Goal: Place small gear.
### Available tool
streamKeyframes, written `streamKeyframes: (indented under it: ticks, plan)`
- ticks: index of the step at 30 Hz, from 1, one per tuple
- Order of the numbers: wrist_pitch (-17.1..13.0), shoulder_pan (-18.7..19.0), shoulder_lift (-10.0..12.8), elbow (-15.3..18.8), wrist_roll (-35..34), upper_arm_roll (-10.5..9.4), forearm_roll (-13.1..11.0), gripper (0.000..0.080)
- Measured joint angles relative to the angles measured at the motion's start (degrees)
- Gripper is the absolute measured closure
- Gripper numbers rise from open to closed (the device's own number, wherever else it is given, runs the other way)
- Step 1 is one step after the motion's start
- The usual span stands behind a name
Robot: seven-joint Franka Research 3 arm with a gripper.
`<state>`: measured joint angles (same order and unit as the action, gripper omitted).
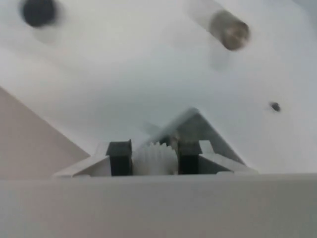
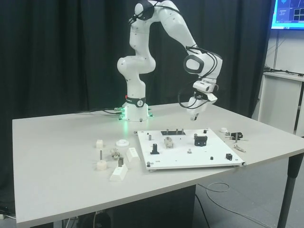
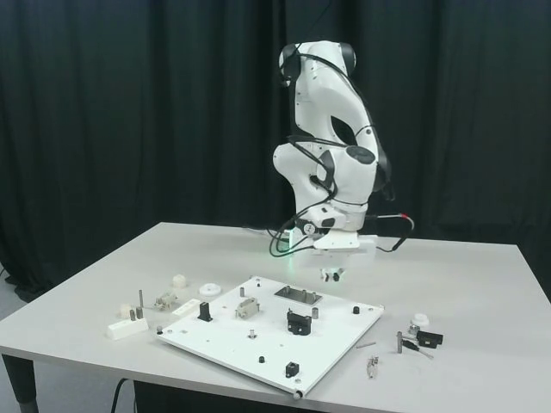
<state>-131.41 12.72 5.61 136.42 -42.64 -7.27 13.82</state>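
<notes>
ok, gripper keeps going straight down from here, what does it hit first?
Probably the white assembly board. The gripper, shut on the small gear, points down at a bare patch of it, with a metal peg off to one side. Depth is unclear.

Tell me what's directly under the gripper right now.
The gripper, shut on the small gear, hangs above the white board. The wrist view shows bare board with a metal peg and a black knob further off. The fingers cover the spot straight below.
</notes>
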Motion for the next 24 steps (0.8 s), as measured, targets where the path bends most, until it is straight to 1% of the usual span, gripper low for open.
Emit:
streamKeyframes:
  ticks: [12,19,24]
  plan:
    - [0.4,0.0,0.4,-1.7,-5.2,-5.77,-2.6,0.0609]
    - [0.4,0.1,1.3,-2.6,-8.5,-9.56,-4.3,0.0609]
    - [0.4,0.1,2.3,-3.5,-11.1,-12.15,-4.5,0.0609]
